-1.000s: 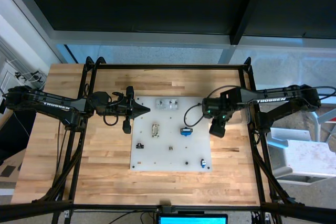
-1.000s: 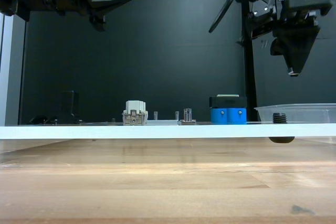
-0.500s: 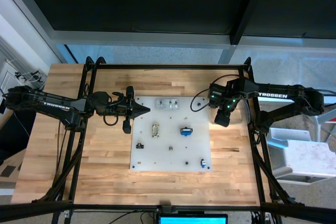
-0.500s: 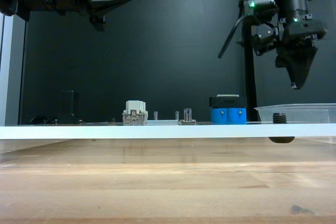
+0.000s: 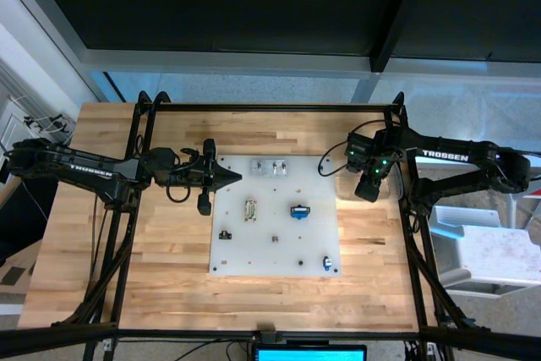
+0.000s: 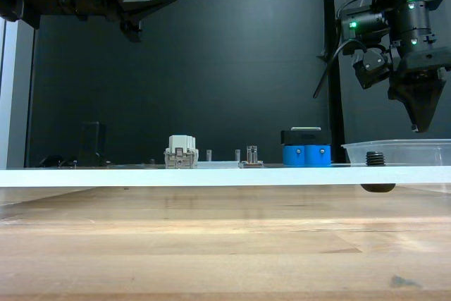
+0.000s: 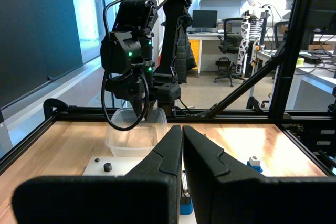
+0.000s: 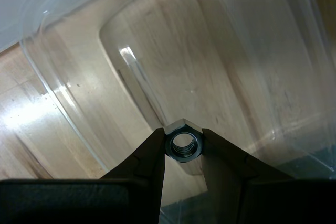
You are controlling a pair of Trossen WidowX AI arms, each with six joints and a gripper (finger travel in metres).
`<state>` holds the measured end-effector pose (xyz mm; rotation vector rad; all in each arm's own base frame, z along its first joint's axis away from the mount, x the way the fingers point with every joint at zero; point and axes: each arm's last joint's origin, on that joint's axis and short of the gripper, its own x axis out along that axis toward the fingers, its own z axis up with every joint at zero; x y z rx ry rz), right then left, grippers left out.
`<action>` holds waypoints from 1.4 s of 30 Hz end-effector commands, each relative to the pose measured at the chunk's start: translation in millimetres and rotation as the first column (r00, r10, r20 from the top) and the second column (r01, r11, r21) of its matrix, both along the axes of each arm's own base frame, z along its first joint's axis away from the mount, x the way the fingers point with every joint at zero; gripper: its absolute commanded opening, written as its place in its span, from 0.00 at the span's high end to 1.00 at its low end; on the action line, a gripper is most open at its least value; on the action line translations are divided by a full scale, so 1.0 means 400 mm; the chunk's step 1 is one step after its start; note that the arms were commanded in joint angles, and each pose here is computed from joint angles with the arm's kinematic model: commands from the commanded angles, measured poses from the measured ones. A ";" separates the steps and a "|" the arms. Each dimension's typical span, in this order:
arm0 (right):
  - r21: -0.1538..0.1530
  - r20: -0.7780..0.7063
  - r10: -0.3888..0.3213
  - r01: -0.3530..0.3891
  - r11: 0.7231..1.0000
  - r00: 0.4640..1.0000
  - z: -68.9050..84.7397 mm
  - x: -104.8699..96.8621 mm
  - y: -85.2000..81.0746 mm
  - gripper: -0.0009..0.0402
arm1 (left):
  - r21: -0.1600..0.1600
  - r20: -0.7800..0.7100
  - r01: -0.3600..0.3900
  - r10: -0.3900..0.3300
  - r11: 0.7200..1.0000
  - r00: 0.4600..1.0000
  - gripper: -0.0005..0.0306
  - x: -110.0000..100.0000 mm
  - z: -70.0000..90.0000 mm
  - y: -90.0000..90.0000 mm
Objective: Unfasten the M12 fastener and place in the container
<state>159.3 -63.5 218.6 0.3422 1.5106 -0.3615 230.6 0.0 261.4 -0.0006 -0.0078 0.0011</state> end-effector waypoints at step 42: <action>-0.008 0.017 0.003 -0.003 1.000 1.000 0.000 0.004 -0.001 0.49 | 0.000 0.000 0.000 0.000 1.000 1.000 0.98 0.000 0.000 0.000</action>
